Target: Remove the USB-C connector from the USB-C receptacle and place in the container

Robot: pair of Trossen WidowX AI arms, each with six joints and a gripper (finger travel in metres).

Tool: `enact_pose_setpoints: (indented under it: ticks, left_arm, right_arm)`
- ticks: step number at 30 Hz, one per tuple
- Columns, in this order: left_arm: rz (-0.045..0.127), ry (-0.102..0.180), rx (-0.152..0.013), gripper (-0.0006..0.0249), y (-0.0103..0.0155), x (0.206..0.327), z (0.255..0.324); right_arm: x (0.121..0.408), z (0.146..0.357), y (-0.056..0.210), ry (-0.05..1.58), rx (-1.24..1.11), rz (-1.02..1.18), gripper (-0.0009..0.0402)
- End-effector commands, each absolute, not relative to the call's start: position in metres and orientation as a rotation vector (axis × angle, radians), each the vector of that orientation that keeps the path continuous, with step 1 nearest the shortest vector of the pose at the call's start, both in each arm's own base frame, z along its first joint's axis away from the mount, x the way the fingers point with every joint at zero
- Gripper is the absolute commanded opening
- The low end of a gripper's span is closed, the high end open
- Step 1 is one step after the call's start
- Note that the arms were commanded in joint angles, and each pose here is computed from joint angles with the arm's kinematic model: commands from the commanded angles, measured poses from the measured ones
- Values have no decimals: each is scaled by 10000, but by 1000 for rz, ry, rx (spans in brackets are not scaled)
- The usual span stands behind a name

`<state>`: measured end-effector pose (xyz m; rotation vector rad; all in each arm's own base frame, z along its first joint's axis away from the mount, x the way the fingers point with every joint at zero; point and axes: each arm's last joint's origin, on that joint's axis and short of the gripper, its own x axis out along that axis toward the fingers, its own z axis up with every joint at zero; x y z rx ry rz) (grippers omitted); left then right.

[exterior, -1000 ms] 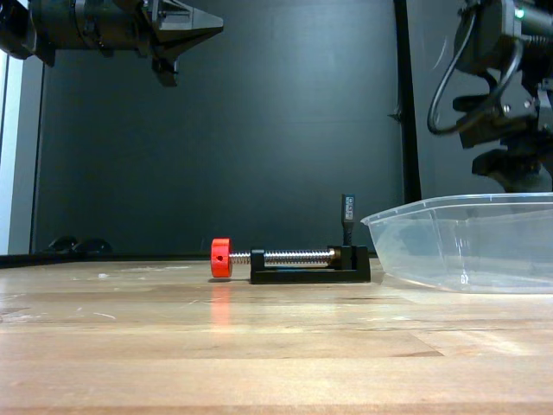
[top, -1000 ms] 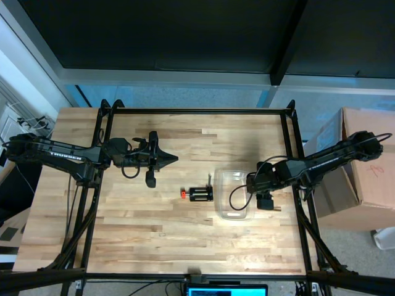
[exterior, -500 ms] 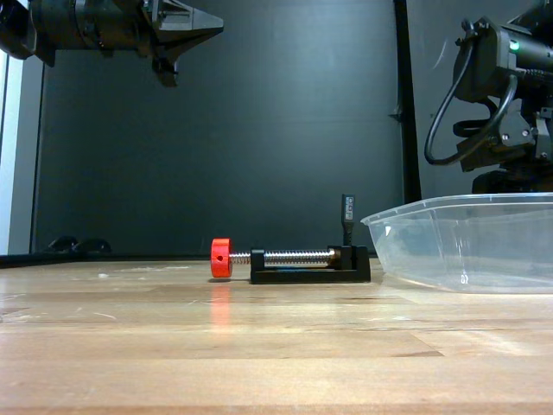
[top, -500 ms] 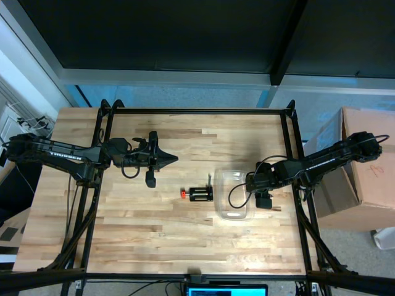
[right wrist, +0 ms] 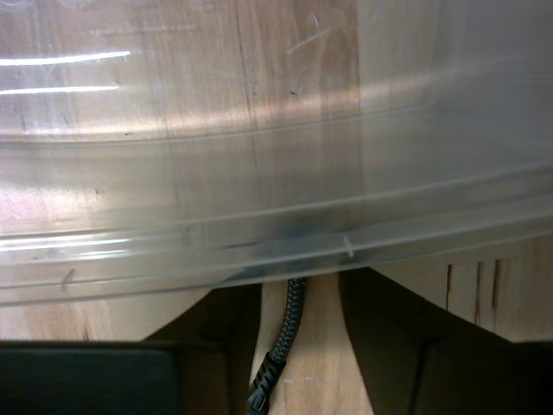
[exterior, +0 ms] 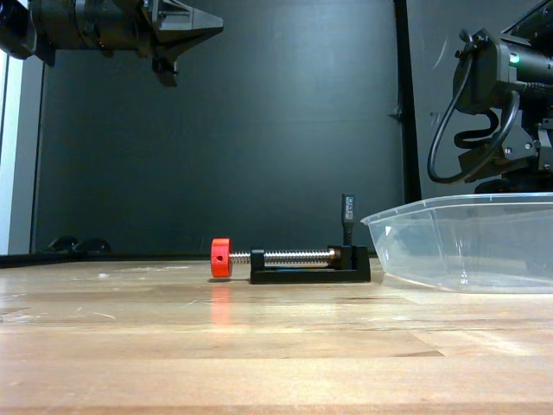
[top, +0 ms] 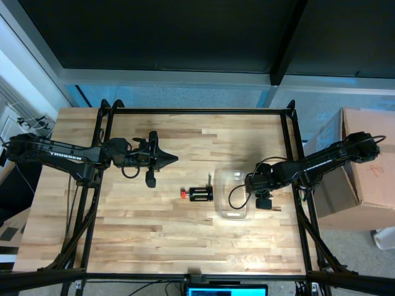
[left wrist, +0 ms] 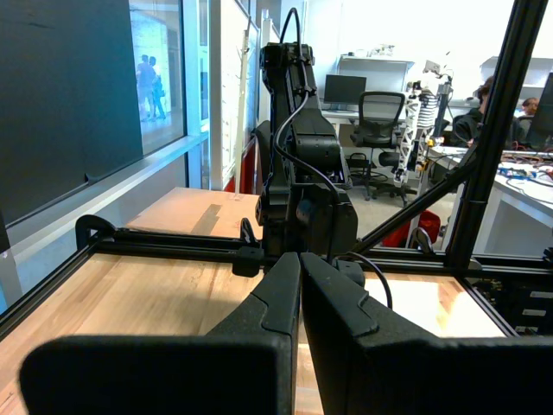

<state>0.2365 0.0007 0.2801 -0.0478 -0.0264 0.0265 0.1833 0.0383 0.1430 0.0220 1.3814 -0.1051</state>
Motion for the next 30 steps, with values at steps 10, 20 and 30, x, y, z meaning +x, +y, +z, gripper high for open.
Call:
enact_pose_setpoints:
  ticks: [10,20,30]
  left_arm:
    - [27,-26,-47,0,8,2365,2800]
    - [27,-26,-47,0,8,2365,2800]
    - [27,-26,-47,0,8,2365,2800]
  right_arm:
    - [1855,1461,395,1377,46,-95,4]
    - [1853,1534,396,1379,49,-93,0]
    - [1844,1941,393,1400,55,-107,0]
